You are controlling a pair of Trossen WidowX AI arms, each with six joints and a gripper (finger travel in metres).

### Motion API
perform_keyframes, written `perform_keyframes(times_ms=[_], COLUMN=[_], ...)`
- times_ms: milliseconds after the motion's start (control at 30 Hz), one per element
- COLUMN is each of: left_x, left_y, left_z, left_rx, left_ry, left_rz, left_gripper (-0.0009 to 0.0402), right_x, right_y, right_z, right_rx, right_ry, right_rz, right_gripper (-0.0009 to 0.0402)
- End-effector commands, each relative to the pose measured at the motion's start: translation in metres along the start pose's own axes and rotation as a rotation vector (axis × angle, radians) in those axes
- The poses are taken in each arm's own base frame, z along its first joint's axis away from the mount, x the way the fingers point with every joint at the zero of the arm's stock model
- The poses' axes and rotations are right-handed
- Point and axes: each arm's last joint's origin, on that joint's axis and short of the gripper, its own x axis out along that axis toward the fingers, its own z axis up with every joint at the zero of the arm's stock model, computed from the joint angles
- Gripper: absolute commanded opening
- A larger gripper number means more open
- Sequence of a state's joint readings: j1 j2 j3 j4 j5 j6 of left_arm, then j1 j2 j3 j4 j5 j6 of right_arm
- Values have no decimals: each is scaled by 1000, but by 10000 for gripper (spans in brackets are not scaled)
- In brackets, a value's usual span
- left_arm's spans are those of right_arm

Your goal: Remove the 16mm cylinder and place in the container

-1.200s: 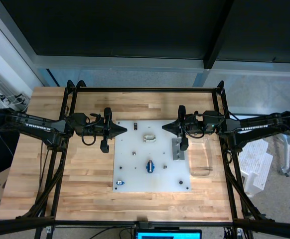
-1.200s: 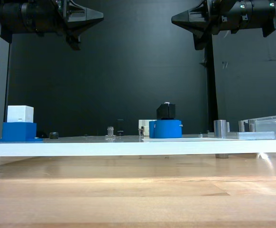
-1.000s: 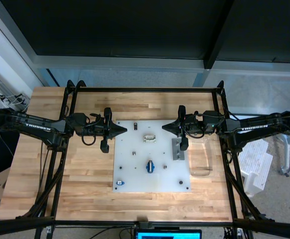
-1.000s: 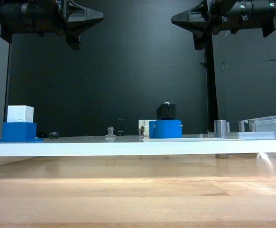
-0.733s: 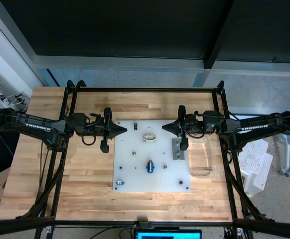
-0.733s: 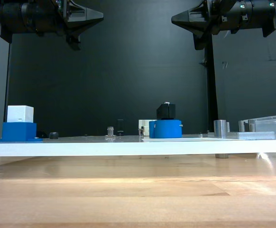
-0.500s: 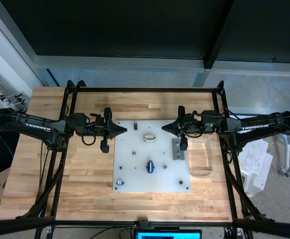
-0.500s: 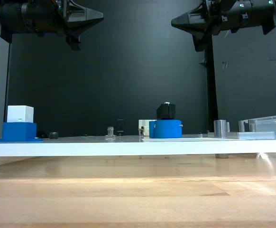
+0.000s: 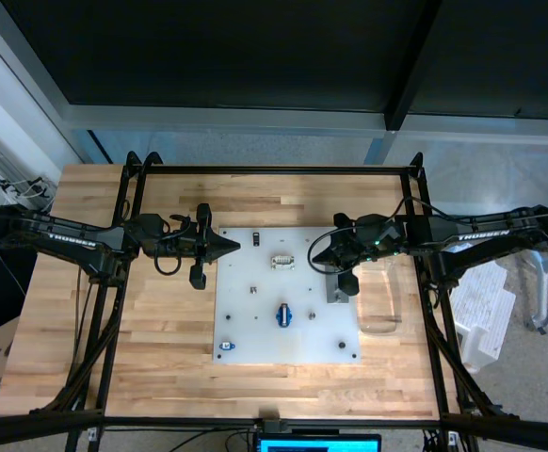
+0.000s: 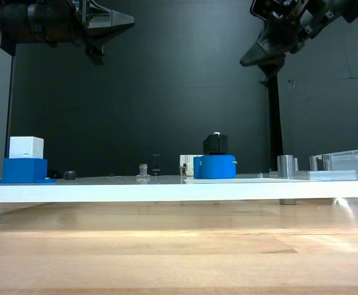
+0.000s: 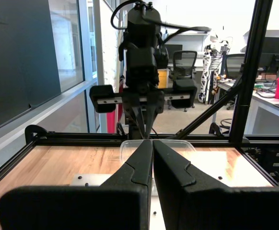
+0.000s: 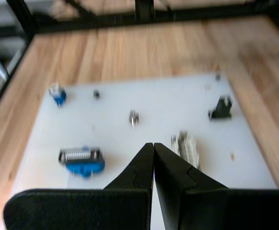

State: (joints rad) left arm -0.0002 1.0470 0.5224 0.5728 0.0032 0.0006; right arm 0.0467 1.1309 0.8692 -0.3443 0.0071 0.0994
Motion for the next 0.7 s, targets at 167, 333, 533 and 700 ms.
perform_keyframes(times_ms=[167, 333, 533, 700], left_x=[0, 0, 0, 0], left_y=[0, 0, 0, 0], left_z=[0, 0, 0, 0], left_rx=[0, 0, 0, 0], left_ry=[0, 0, 0, 0], left_rz=[0, 0, 0, 0], left_gripper=[0, 0, 0, 0], right_x=[15, 28, 47, 61], right_y=[15, 28, 45, 56], right_z=[9, 9, 8, 6], right_rx=[-38, -76, -114, -131], right_ry=[197, 357, 498, 592], right_rz=[22, 35, 32, 12], right_gripper=[0, 7, 66, 129])
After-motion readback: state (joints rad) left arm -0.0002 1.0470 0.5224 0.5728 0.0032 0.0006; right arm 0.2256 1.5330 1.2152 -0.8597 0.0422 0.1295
